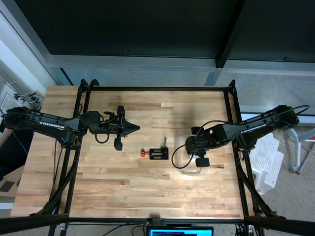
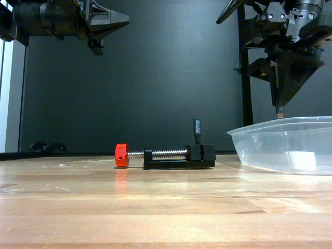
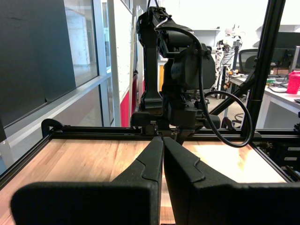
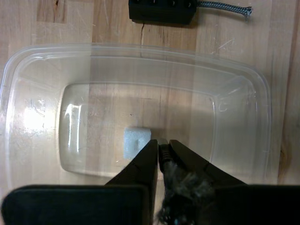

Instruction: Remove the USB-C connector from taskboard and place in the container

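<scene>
Clear container (image 4: 140, 49) on tabletop (image 1: 123, 187), just R of taskboard (image 2: 176, 155), holds one pale sq block (image 4: 137, 142). Above it the right tool (image 4: 161, 147) is pinched tight on USB-C connector (image 2: 280, 110): axis vertical, tip down, clear of the tub. Over the tabletop's L side, the left tool (image 3: 162, 140) is closed, empty.

From here, the right gripper (image 4: 162, 143), above the container (image 2: 282, 128), hides most of the USB-C connector (image 2: 280, 110); only what seems to be its tip shows; the low view's right edge cuts off the container; the left gripper (image 2: 126, 19), high at left, loses its arm there; the right wrist view crops the taskboard (image 4: 161, 10).
</scene>
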Controlling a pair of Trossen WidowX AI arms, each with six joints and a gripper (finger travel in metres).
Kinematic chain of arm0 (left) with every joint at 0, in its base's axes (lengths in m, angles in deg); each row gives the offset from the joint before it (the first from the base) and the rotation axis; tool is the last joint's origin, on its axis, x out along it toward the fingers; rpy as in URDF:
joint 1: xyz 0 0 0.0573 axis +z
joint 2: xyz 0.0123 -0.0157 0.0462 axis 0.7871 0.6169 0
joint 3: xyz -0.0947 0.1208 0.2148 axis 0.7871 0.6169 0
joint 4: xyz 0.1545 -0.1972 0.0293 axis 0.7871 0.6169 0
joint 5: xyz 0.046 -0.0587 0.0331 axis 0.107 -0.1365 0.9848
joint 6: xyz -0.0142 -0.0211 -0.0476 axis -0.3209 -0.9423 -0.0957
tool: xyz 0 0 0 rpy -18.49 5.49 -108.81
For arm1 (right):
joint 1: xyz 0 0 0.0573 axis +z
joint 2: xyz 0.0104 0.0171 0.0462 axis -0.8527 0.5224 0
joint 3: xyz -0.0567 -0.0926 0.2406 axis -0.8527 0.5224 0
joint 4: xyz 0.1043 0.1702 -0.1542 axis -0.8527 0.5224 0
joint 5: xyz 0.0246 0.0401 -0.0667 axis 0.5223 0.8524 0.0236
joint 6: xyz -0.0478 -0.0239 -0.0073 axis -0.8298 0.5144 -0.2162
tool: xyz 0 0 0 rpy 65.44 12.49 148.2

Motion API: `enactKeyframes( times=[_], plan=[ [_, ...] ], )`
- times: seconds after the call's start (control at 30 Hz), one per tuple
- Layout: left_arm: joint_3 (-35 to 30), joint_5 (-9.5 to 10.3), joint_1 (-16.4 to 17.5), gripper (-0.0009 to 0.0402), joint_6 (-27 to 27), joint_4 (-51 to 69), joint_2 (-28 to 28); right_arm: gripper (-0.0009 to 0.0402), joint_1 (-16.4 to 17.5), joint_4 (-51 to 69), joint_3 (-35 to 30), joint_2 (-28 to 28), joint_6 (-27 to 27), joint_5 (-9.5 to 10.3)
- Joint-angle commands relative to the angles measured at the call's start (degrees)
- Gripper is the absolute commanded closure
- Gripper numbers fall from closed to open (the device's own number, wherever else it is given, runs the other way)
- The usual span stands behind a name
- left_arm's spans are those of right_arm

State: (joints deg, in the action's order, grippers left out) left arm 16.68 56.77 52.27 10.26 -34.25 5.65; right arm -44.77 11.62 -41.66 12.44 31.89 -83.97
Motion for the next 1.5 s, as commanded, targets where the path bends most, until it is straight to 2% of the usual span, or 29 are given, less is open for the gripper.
enactKeyframes(
  times=[0.03, 0.2, 0.33, 0.7, 0.77, 0.8, 0.9, 1.0, 1.27, 1.3, 1.37, 1.4, 1.5],
  plan=[
    [-0.02, -0.02, 0.00, 0.0393, 0.00, 0.00, 0.02, 0.0292, 0.04, -0.07, -0.02, 0.04, 0.42, -0.07],
    [-0.02, -0.02, 0.00, 0.0393, 0.00, 0.00, 0.02, 0.0240, 0.15, -0.07, -0.02, 0.02, 1.38, -0.50],
    [-0.02, 0.00, 0.02, 0.0393, 0.00, 0.00, 0.00, 0.0215, 0.26, -0.07, -0.04, -0.09, 1.42, -0.61],
    [-0.02, -0.02, 0.00, 0.0393, 0.00, 0.00, 0.02, 0.0209, 0.42, -0.13, -1.03, -1.68, 1.60, -0.63],
    [-0.02, -0.02, 0.00, 0.0393, 0.00, -0.02, 0.02, 0.0210, 0.35, -0.55, -1.70, -2.43, 3.10, -1.68],
    [-0.02, -0.02, 0.00, 0.0393, 0.00, -0.02, 0.02, 0.0213, -0.04, -1.31, -1.97, -2.89, 3.48, -2.29],
    [-0.02, -0.02, 0.00, 0.0393, 0.00, 0.00, 0.00, 0.0231, -1.81, -6.27, -1.84, -4.98, 2.47, -2.34],
    [-0.02, -0.02, 0.02, 0.0393, 0.00, 0.00, 0.00, 0.0258, -4.04, -11.65, -1.75, -6.86, 0.61, -1.20],
    [-0.02, -0.02, 0.00, 0.0393, 0.00, 0.00, 0.02, 0.0357, -8.13, -21.20, -0.48, -10.71, -4.79, -0.72],
    [-0.02, -0.02, 0.00, 0.0393, 0.00, 0.00, 0.02, 0.0372, -8.50, -22.67, -0.07, -11.13, -4.83, -0.02],
    [-0.02, -0.02, 0.00, 0.0393, 0.00, 0.00, 0.02, 0.0398, -9.62, -25.83, 0.63, -11.58, -5.44, 2.60],
    [-0.02, -0.02, 0.00, 0.0393, 0.00, 0.00, 0.02, 0.0392, -10.12, -27.61, 1.05, -11.89, -5.62, 3.48],
    [-0.02, -0.02, 0.02, 0.0393, 0.00, 0.00, 0.00, 0.0391, -11.13, -34.16, 2.75, -12.72, -6.27, 3.50]
  ],
)
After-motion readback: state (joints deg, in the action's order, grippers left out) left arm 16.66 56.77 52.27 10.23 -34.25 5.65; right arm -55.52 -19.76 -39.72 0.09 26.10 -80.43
